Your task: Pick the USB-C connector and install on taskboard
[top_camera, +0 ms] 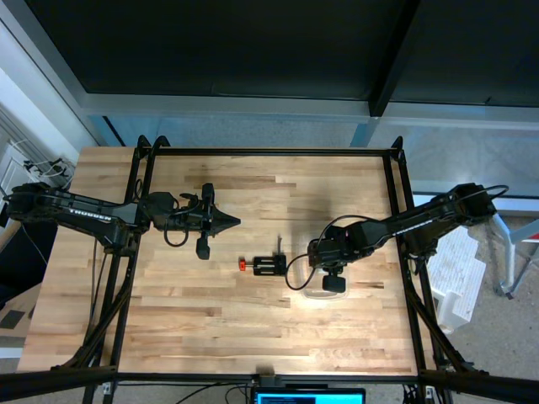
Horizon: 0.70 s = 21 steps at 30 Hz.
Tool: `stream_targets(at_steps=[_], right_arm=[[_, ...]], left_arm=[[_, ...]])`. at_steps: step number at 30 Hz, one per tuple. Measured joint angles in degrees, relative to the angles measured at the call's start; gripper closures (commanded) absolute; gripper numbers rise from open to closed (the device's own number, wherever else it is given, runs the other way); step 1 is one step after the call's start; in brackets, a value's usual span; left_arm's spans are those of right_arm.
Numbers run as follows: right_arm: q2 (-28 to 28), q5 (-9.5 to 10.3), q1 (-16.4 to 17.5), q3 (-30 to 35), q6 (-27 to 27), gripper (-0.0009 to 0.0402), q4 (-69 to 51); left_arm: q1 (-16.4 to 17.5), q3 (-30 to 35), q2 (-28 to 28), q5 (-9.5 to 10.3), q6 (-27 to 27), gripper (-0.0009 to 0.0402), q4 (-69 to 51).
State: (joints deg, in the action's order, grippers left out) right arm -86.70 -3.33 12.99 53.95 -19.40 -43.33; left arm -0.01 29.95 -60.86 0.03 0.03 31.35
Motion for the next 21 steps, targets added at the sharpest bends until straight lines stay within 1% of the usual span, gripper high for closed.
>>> stream_targets(at_steps=[9, 21], right_arm=[[2.4, -0.02, 0.0, 2.9, 0.3, 0.0393, -4.3], [5.0, -0.09, -0.1, 9.7, 0.9, 0.0393, -12.9]], left_arm=[[0.0, 0.0, 0.0, 0.02, 0.0, 0.0393, 0.0], [0.0, 0.0, 0.0, 0.0, 0.0, 0.0393, 0.0]])
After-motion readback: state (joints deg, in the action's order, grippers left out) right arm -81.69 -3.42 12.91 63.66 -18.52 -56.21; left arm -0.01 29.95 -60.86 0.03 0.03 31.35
